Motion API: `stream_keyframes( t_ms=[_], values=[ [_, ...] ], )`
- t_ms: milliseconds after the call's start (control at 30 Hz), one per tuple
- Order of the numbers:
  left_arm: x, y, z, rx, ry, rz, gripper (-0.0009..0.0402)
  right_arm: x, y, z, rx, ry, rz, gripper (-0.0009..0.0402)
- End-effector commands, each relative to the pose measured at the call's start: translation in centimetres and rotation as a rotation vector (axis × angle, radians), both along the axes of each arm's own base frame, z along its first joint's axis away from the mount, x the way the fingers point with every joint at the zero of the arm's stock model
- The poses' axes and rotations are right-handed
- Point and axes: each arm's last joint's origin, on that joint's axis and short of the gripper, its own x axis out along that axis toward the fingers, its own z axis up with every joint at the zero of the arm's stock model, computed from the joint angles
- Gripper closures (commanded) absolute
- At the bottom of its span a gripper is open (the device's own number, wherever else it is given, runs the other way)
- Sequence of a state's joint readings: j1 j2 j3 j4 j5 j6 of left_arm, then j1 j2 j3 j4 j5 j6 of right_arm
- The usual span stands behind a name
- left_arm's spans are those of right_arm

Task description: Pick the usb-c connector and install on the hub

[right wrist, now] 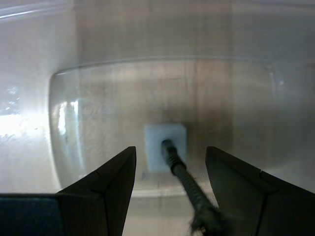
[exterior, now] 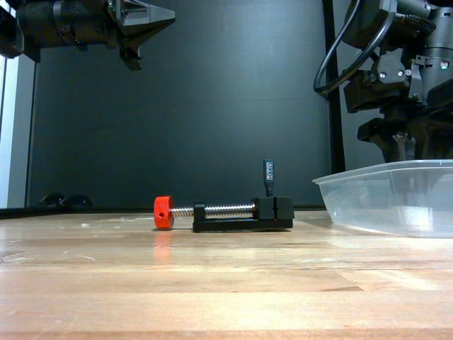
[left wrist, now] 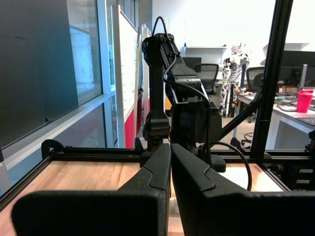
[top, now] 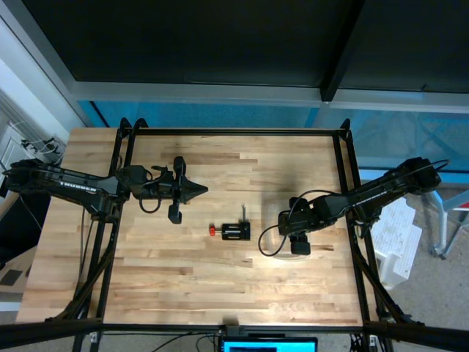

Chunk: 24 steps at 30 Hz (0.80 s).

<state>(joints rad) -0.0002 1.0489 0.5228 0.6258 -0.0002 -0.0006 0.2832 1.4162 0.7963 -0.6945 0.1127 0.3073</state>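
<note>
Black left gripper [left wrist: 170, 147] at nine o'clock, black right gripper [right wrist: 171, 150] at three o'clock, pale blue-white usb-c connector [right wrist: 156, 140] on black braided cable [right wrist: 189, 189], clear tub [exterior: 382, 195], black clamp [exterior: 241, 224], red knob [exterior: 163, 212], silver screw [exterior: 223, 210], light plank-striped table [top: 220, 286]

high: overhead from near edge; low: table-level; both share vise [top: 233, 232]; right wrist down into tub [right wrist: 98, 123].

Wooden table [top: 220, 286], office windows [left wrist: 86, 61] behind
</note>
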Motion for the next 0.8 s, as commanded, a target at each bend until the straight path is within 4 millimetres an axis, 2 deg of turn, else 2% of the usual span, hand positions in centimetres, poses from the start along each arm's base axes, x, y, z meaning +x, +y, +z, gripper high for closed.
stream_keyframes(
  t_ms=[33,167,467,800],
  values=[
    [0.00,0.00,0.00,0.000,0.000,0.000,0.0393,-0.02,0.01,-0.04,0.000,0.000,0.002,0.0197],
    [0.00,0.00,0.00,0.000,0.000,0.000,0.0393,-0.03,0.03,-0.04,0.001,0.001,0.003,0.0207],
    [0.01,0.00,-0.01,0.000,0.001,0.000,0.0393,-0.03,0.08,-0.03,0.004,0.000,0.006,0.0272],
    [0.00,0.00,0.00,0.000,0.000,0.000,0.0393,-0.03,0.14,-0.04,0.004,-0.001,0.008,0.0324]
  ],
)
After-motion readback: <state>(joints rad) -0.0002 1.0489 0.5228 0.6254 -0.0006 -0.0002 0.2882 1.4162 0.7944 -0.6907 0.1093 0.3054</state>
